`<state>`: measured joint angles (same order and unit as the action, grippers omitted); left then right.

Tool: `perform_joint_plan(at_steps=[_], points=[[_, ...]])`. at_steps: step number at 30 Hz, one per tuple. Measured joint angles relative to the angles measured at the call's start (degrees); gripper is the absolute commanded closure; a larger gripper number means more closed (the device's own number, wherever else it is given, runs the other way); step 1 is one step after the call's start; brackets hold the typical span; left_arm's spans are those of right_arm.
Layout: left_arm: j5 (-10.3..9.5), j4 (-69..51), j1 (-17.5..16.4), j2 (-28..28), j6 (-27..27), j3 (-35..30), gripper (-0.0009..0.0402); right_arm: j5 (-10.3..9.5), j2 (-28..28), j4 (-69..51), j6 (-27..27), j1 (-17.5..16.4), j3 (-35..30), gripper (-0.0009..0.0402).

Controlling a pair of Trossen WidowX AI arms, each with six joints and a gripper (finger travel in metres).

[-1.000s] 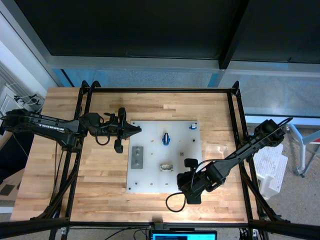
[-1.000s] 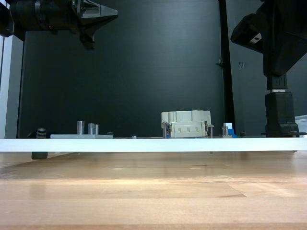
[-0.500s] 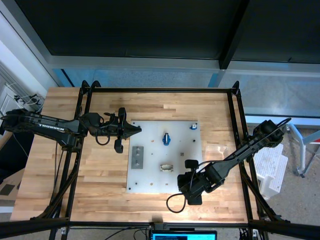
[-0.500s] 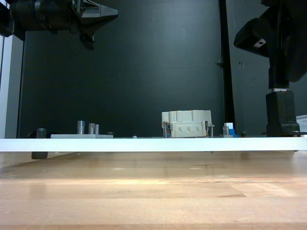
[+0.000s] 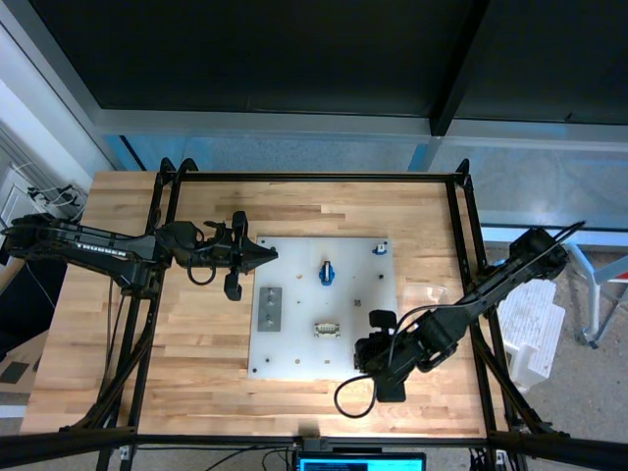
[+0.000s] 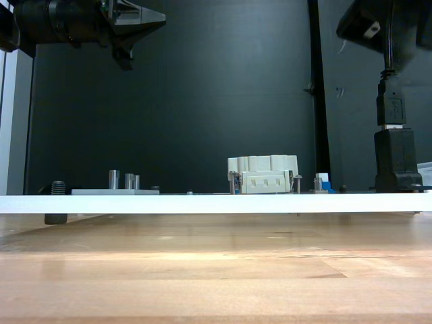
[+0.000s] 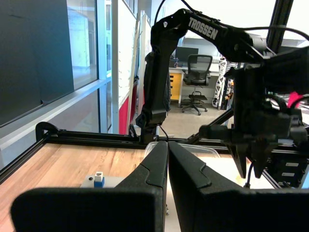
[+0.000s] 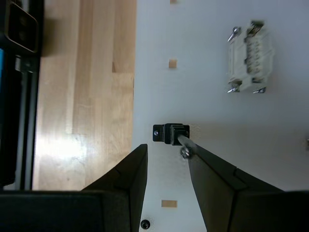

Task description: Pick the USB connector and install on taskboard

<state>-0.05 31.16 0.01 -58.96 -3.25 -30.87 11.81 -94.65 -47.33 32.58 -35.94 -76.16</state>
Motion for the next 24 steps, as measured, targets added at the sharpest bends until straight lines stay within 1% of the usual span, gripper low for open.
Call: perform_joint_plan(at_steps=[5,17,20,24], points=[[0.0,0.0,0.0,0.0,0.0,0.0,0.0393,0.42,2.0,-2.3,0.1,0.0,0.0,0.0276],[-0.02,0.0,0.0,0.0,0.0,0.0,0.0393,0.55,3.6,-3.4,0.1,0.1,0.0,0.028],[0.0,0.0,0.0,0.0,0.0,0.0,0.0393,0.57,5.2,-3.4,0.1,0.4,0.8,0.0294],[-0.02,0.0,0.0,0.0,0.0,0.0,0.0393,0.57,8.1,-3.1,0.0,1.7,3.3,0.0331]])
